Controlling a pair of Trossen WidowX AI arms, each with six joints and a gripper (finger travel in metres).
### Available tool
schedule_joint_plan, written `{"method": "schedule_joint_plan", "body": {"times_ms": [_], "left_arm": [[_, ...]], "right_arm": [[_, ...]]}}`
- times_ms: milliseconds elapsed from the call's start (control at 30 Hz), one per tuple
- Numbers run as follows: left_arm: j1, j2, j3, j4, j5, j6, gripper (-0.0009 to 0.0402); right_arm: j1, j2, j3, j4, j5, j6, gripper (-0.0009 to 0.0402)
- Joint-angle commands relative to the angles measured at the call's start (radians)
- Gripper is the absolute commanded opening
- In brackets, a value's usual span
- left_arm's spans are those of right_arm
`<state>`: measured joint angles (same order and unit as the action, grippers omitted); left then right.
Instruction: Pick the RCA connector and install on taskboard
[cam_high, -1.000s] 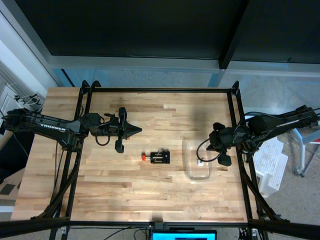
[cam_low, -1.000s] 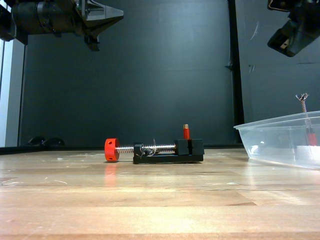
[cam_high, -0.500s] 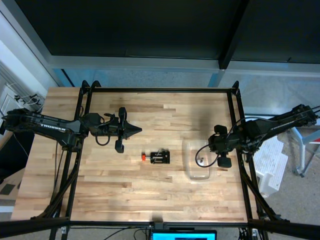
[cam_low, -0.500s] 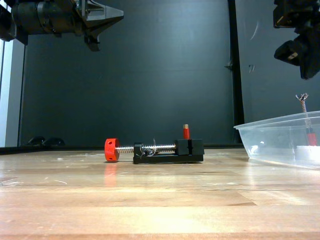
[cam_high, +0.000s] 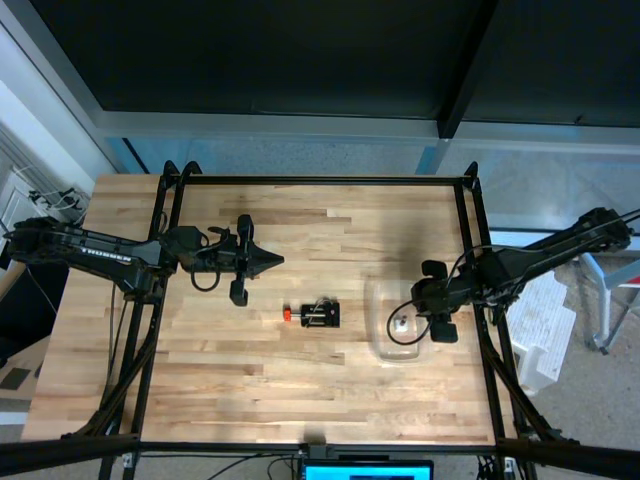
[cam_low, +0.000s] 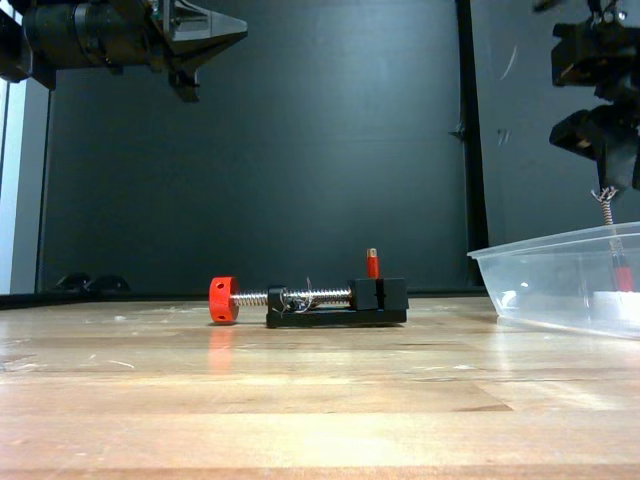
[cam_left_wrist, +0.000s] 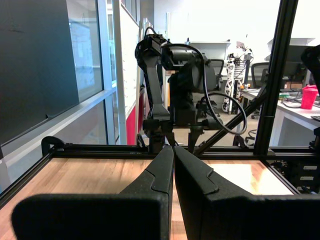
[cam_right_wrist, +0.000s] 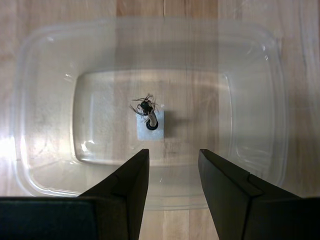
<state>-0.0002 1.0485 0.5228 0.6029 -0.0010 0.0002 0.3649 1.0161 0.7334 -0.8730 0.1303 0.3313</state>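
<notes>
Fingers (cam_right_wrist: 127, 187) of the right gripper (cam_right_wrist: 173, 156) stand spread above the clear tray (cam_right_wrist: 22, 125), where the RCA connector (cam_right_wrist: 148, 116) stands on a pale block (cam_right_wrist: 150, 131). Best to centre it between the 2 (it sits nearer 1), then descend straight. Right wrist view shows that offset; low view instead shows the taskboard (cam_low: 335, 300), well apart from the tray. Left gripper (cam_left_wrist: 173, 150), tips pressed together, hangs high at the table's left.

Blk arms (cam_high: 90, 248), looped cables (cam_high: 203, 281), wedge-shaped end effectors (cam_right_wrist: 172, 156)
</notes>
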Motion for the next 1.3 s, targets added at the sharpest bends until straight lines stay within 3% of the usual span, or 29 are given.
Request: {"method": "schedule_joint_plan", "body": {"times_ms": [33,833,1300], "left_arm": [[0.0,0.0,0.0,0.0,0.0,0.0,0.0],[0.0,0.0,0.0,0.0,0.0,0.0,0.0],[0.0,0.0,0.0,0.0,0.0,0.0,0.0]], "right_arm": [[0.008,0.026,-0.008,0.035,0.0,0.001,0.0148],[0.031,0.219,-0.071,0.258,0.008,0.001,0.0158],[0.042,0.236,-0.116,0.317,0.008,0.011,0.0146]]}}
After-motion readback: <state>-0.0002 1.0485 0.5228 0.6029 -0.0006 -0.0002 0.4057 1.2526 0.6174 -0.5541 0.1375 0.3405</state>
